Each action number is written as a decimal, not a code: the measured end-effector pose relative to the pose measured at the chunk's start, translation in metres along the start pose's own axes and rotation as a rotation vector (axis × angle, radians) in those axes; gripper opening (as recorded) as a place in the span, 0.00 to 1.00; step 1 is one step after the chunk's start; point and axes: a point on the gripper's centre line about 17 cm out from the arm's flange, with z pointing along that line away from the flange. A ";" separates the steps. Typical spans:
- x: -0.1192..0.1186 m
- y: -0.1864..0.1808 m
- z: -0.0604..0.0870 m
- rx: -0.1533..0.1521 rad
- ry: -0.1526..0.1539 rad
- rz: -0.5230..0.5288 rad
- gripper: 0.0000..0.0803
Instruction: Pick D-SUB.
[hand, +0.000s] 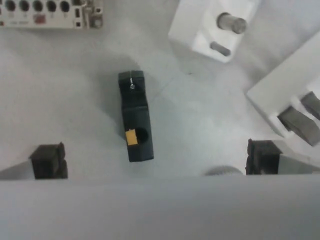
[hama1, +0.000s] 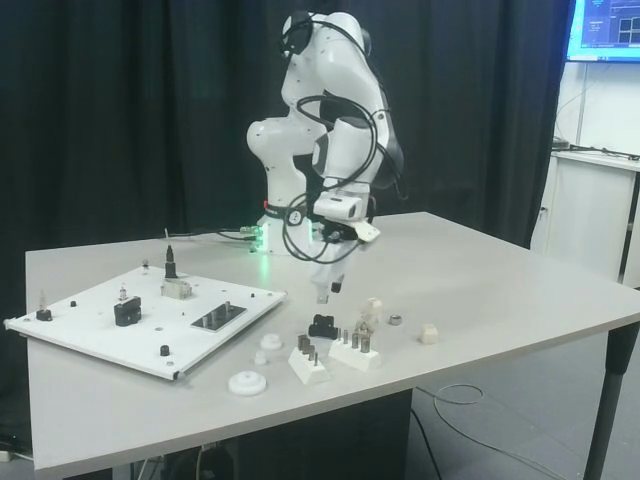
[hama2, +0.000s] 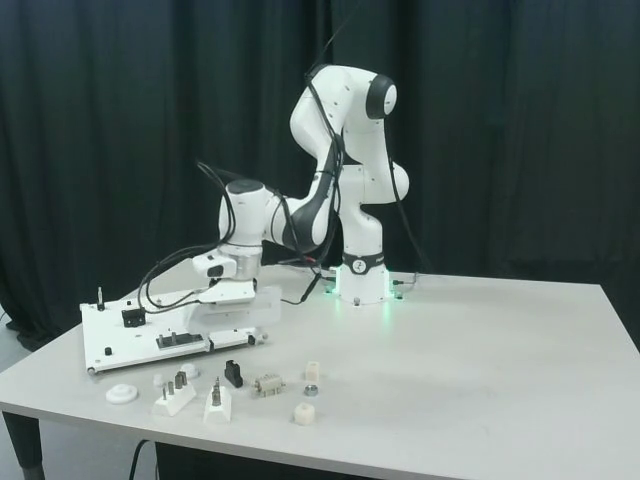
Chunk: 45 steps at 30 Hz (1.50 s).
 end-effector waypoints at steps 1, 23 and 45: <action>0.000 -0.001 0.002 0.000 -0.006 -0.008 1.00; -0.005 -0.019 0.026 0.034 -0.066 -0.090 1.00; -0.008 -0.018 0.040 0.030 -0.074 -0.088 1.00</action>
